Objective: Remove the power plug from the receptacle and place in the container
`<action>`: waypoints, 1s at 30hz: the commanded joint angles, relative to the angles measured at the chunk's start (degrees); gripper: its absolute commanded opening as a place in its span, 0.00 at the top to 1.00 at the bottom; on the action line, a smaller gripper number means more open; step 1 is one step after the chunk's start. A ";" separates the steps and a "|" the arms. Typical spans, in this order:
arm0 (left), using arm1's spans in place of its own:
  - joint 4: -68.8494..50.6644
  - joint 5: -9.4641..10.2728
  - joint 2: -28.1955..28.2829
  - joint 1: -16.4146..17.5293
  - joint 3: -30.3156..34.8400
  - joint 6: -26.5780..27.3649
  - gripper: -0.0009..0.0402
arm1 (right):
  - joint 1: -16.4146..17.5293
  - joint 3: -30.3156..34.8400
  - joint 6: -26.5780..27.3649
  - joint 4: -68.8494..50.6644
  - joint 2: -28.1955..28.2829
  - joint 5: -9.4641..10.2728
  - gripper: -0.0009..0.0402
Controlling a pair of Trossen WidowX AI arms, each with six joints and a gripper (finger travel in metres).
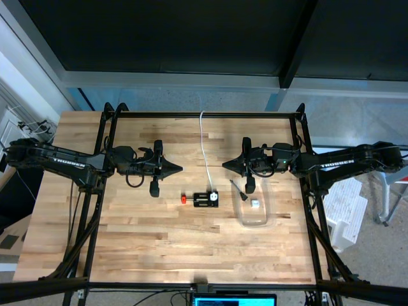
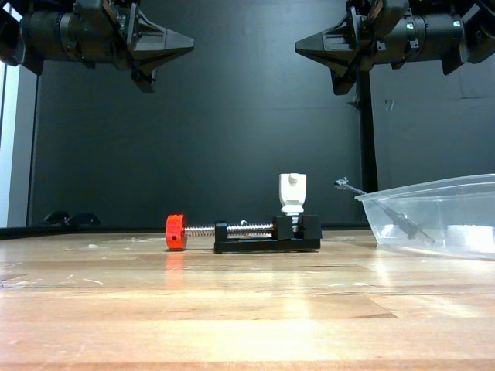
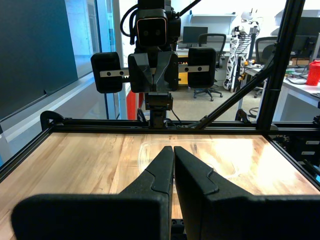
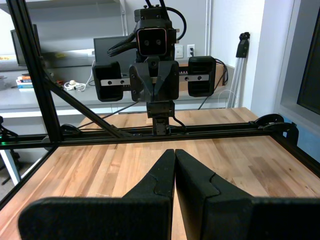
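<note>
Right gripper (image 1: 224,164) hangs up high with its fingers pinched together and nothing in them, same deal for the left gripper (image 1: 180,169) facing it. That tiny, slim black power plug (image 1: 238,190) sits below the right one, a bit toward the near edge, so that arm's clearly closer. Its long axis runs diagonally, one end propped over the rim of the clear oblong plastic container (image 1: 264,222), the rest down inside. Looks pretty much delivered imo.

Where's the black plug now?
High view: the power plug leans on the container's left rim, right of the fixture. Left gripper and right gripper hover shut overhead.
</note>
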State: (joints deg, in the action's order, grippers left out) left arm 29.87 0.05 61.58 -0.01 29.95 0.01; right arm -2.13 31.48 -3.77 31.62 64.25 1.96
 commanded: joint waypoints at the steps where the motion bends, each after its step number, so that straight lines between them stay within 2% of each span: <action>1: 0.00 -0.02 0.00 0.02 0.00 0.00 0.98 | 0.02 0.04 0.00 -0.15 0.00 0.00 0.98; 8: 0.00 0.00 0.02 0.00 0.00 0.00 0.98 | 0.02 0.04 1.09 -0.42 0.00 -0.07 0.98; 10: 0.00 -0.02 0.00 0.02 0.00 0.00 0.98 | 0.09 0.04 1.36 -0.44 0.00 -0.81 0.98; 30: 0.00 0.00 0.00 0.00 0.00 0.00 0.98 | 0.15 0.04 1.27 0.59 0.00 -0.98 0.98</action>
State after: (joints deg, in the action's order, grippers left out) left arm 29.87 0.05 61.58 -0.01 29.95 0.03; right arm -2.00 31.48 -2.44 32.18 64.25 1.04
